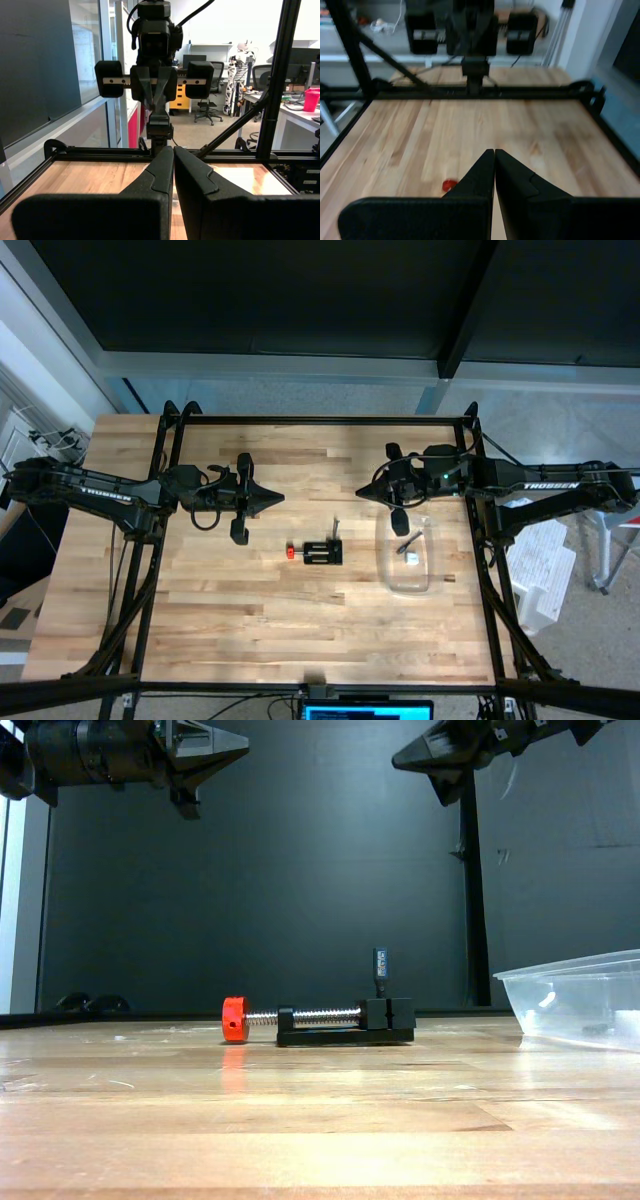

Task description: Remove the USB-C connector from taskboard and place in the container

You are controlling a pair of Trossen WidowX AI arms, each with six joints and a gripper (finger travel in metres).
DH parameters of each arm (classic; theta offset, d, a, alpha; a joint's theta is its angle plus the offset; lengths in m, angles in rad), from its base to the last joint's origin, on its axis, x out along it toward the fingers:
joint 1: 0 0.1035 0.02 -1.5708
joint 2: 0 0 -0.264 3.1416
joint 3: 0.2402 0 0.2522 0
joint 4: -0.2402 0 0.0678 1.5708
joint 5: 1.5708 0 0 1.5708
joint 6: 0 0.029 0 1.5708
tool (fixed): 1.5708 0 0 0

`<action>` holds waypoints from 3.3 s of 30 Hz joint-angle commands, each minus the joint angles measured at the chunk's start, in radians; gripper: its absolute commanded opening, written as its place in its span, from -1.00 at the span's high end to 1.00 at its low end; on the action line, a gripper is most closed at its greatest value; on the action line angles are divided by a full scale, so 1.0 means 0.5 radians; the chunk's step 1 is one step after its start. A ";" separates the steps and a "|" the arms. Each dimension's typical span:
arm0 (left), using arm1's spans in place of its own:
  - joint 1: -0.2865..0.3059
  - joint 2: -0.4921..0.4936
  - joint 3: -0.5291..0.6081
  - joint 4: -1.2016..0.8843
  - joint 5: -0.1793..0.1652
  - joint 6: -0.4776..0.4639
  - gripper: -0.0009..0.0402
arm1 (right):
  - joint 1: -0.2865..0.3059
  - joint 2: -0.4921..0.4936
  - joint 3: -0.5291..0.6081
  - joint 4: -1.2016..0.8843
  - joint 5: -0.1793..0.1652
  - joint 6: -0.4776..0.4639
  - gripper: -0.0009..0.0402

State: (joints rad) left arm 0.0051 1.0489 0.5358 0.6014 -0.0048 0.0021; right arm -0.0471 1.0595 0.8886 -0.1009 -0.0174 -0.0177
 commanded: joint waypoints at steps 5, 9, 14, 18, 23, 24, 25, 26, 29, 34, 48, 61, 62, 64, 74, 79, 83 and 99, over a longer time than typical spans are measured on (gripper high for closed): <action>0.000 0.001 0.000 0.000 0.000 0.000 0.96 | -0.002 0.000 -0.105 0.370 0.052 -0.043 0.95; 0.000 0.000 0.000 0.000 0.000 0.000 0.96 | -0.002 0.000 -0.195 0.595 0.052 -0.037 0.96; 0.001 0.000 0.000 0.000 0.000 0.000 0.96 | -0.002 0.000 -0.297 0.807 0.033 -0.025 0.96; 0.000 0.001 0.000 0.000 0.000 0.000 0.96 | -0.002 0.000 -0.359 0.936 0.012 -0.018 0.96; 0.000 0.000 0.000 0.000 0.000 0.000 0.96 | -0.011 0.000 -0.413 1.024 -0.012 0.023 0.96; 0.000 0.000 0.000 0.000 0.000 0.000 0.96 | -0.011 0.000 -0.417 1.022 -0.012 0.024 0.96; 0.000 0.000 0.000 0.000 0.000 0.000 0.96 | -0.012 0.000 -0.420 1.021 -0.014 0.024 0.96; 0.000 0.001 0.000 0.000 0.000 0.000 0.96 | -0.015 0.000 -0.422 1.021 -0.015 0.027 0.96; 0.001 0.000 0.000 0.000 0.000 0.000 0.96 | -0.018 0.001 -0.426 1.020 -0.023 0.027 0.96; 0.000 0.000 0.000 0.000 0.000 0.000 0.96 | -0.018 0.005 -0.427 1.020 -0.021 0.027 0.96; 0.000 0.001 0.000 0.000 0.000 0.000 0.96 | -0.014 0.005 -0.427 1.018 -0.054 0.020 0.96; 0.000 0.001 0.000 0.000 0.000 0.000 0.96 | -0.010 0.005 -0.444 1.025 -0.053 0.024 0.96; 0.000 0.001 0.000 0.000 0.000 0.000 0.96 | -0.009 0.005 -0.447 1.028 -0.053 0.027 0.96; 0.000 0.000 0.000 0.000 0.001 0.000 0.96 | -0.009 0.005 -0.450 1.029 -0.053 0.029 0.96; 0.000 0.000 0.000 0.000 0.001 0.000 0.96 | 0.000 0.005 -0.456 1.028 -0.057 0.041 0.96; 0.000 0.000 0.000 0.000 0.001 0.000 0.96 | 0.004 0.005 -0.457 1.028 -0.057 0.043 0.96; 0.001 0.001 0.000 0.000 0.000 0.000 0.96 | 0.004 0.005 -0.456 1.028 -0.058 0.043 0.96; 0.000 0.001 0.000 0.000 0.001 0.000 0.96 | 0.004 0.005 -0.456 1.022 -0.056 0.040 0.96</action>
State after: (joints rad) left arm 0.0051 1.0489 0.5358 0.6010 -0.0048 0.0017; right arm -0.0452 1.0618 0.6601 0.4126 -0.0460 0.0029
